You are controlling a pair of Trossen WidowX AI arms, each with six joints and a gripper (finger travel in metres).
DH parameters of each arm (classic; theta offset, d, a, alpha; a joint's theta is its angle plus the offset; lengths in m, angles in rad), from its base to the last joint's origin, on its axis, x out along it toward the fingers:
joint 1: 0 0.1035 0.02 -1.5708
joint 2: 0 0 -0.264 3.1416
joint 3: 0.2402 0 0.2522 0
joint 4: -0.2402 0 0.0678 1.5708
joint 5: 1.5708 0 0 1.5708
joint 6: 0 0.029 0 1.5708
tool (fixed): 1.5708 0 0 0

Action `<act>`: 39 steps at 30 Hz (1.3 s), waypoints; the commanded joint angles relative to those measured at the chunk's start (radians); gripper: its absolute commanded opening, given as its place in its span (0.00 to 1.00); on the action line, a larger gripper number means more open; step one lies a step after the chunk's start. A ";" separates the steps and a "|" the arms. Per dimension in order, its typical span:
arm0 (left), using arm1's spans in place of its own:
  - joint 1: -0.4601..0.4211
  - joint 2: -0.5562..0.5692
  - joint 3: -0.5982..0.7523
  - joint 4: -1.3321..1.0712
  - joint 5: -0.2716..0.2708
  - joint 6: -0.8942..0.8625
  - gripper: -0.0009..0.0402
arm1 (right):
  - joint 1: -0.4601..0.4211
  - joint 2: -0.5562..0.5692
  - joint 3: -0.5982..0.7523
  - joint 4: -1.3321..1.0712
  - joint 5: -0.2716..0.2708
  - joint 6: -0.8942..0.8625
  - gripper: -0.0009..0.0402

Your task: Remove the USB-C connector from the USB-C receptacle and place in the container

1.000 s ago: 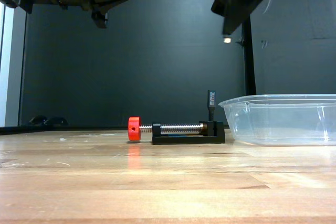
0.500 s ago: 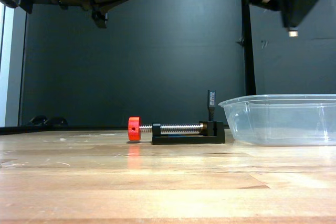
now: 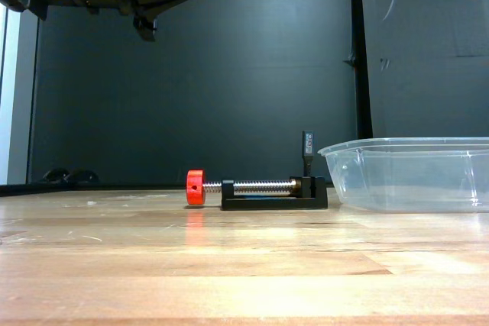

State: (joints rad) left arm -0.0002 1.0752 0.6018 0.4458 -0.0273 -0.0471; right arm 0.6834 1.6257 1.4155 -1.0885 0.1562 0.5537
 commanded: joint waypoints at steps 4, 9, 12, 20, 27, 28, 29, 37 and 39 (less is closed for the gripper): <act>0.000 0.000 0.000 0.000 0.000 0.000 0.02 | 0.025 0.000 0.000 0.001 0.001 0.067 0.02; 0.000 0.000 0.000 0.000 0.000 0.000 0.02 | 0.028 0.000 0.000 0.002 0.001 0.071 0.02; 0.000 0.000 0.000 0.000 0.000 0.000 0.02 | 0.028 0.000 -0.007 0.002 0.001 0.071 0.02; 0.000 0.000 0.000 0.000 0.000 0.000 0.02 | 0.029 0.000 -0.135 0.072 0.000 0.096 0.02; 0.000 0.000 0.000 0.000 0.000 0.000 0.02 | 0.029 0.000 -0.286 0.266 0.000 0.103 0.02; 0.000 0.000 0.000 0.000 0.000 0.000 0.02 | 0.029 0.000 -0.304 0.285 0.000 0.112 0.02; 0.000 0.000 0.000 0.000 0.000 0.000 0.02 | 0.029 0.000 -0.322 0.300 -0.001 0.120 0.02; 0.000 0.000 0.000 0.000 0.000 0.000 0.02 | 0.029 0.000 -0.381 0.322 0.001 0.168 0.02; 0.000 0.000 0.000 0.000 0.000 0.000 0.02 | 0.029 0.000 -0.381 0.322 0.006 0.168 0.02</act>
